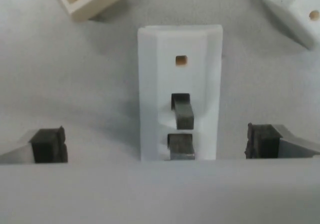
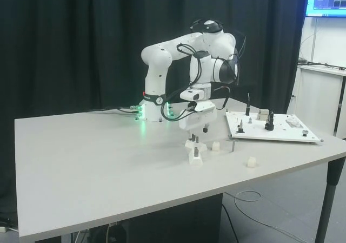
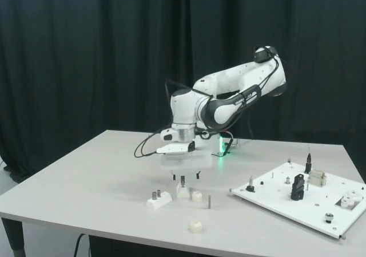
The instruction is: Pick square peg 2.
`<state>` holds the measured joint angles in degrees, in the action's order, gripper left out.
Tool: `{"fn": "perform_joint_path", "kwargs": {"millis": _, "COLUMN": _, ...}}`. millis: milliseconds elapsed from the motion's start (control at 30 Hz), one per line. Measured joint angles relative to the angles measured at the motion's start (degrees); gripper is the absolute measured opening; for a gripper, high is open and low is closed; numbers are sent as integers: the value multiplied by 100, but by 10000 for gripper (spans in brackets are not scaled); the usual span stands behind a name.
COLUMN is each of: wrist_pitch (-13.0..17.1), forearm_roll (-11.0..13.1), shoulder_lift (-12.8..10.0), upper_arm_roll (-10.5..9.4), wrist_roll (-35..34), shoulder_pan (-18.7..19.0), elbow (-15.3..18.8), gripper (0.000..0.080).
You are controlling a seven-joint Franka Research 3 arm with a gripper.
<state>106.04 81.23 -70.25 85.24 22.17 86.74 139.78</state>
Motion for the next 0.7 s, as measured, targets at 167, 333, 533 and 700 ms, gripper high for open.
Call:
{"fn": "perform_joint_path", "kwargs": {"millis": 167, "wrist_pitch": 47, "forearm_roll": 114, "shoulder_lift": -2, "upper_arm_roll": -107, "wrist_roll": 31, "shoulder_pan": -60, "elbow": 0, "gripper": 800}}
{"fn": "perform_joint_path", "kwargs": {"millis": 333, "wrist_pitch": 66, "forearm_roll": 206, "shoulder_lift": -14, "upper_arm_roll": -178, "wrist_roll": 32, "shoulder_pan": -109, "elbow": 0, "gripper": 800}}
{"fn": "perform_joint_path", "kwargs": {"millis": 533, "wrist_pitch": 71, "forearm_roll": 310, "shoulder_lift": -54, "upper_arm_roll": -220, "wrist_roll": 32, "shoulder_pan": -137, "elbow": -3, "gripper": 800}}
{"fn": "perform_joint_path", "kwargs": {"millis": 700, "wrist_pitch": 103, "forearm_roll": 398, "shoulder_lift": -60, "upper_arm_roll": -259, "wrist_roll": 32, "shoulder_pan": -158, "elbow": -9, "gripper": 800}}
